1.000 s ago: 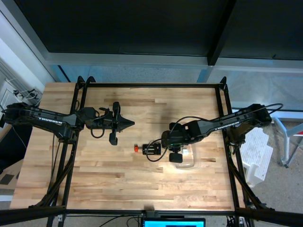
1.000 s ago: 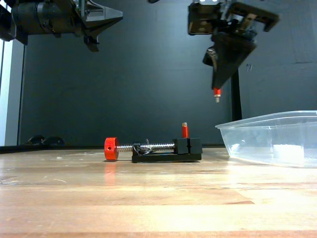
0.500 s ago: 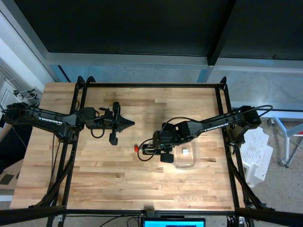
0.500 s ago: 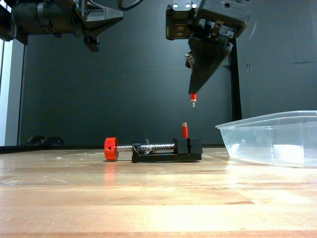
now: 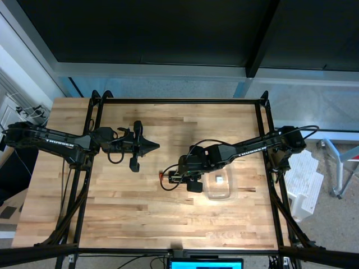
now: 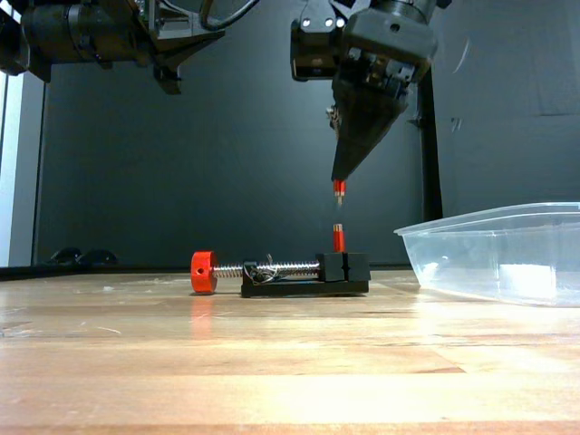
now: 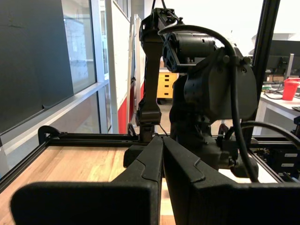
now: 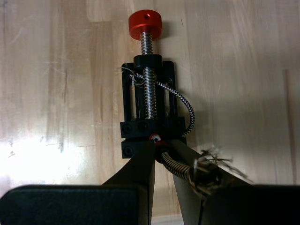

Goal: Pick the RCA connector and install on taskboard

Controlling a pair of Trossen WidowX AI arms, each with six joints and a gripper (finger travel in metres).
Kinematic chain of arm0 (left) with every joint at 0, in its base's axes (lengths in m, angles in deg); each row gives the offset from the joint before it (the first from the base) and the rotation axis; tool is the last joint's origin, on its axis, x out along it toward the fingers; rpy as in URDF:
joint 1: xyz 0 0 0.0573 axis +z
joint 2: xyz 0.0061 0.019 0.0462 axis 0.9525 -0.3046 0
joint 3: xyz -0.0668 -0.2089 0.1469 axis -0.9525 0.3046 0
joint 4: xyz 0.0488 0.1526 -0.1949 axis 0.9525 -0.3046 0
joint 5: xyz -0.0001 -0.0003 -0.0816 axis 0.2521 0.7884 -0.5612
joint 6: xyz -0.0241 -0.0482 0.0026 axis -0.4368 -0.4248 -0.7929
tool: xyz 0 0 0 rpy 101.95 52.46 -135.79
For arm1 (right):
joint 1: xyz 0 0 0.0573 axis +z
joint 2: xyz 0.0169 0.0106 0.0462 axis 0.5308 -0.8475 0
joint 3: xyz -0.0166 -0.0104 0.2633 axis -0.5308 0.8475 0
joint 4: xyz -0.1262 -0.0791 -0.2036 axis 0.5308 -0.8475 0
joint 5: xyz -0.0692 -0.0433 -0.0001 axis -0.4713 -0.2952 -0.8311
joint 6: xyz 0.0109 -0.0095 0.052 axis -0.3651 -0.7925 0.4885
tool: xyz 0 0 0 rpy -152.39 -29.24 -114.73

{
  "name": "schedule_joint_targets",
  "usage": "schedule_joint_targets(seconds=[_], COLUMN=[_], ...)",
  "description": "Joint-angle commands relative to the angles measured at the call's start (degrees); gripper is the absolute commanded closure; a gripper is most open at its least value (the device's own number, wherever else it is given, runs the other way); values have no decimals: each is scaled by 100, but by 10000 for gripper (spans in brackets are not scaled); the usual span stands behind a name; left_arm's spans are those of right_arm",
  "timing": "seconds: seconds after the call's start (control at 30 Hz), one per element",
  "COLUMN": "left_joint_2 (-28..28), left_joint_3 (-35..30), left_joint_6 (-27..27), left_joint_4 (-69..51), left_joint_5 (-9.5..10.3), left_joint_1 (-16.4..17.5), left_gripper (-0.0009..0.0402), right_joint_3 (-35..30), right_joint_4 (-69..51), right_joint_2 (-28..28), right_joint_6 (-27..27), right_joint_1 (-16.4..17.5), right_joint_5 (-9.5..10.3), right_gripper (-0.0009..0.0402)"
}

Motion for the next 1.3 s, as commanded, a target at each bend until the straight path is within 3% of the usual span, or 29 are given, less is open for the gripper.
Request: schedule_joint_targets(seconds=[0.03,1.3], left_joint_2=[2,-2], left_joint_3=[0,0], left_joint_6=[0,0], left_joint_4=[4,0], left_joint_5=[-2,-2], left_joint_1=[0,0], left_gripper=[393,393], right_joint_3=[4,452], right_joint_4=[94,531], right_joint_2=[-68,-149], right_joint_6=[7,24], right_joint_1=[0,0], right_joint_5=[55,46], right_gripper=[393,393])
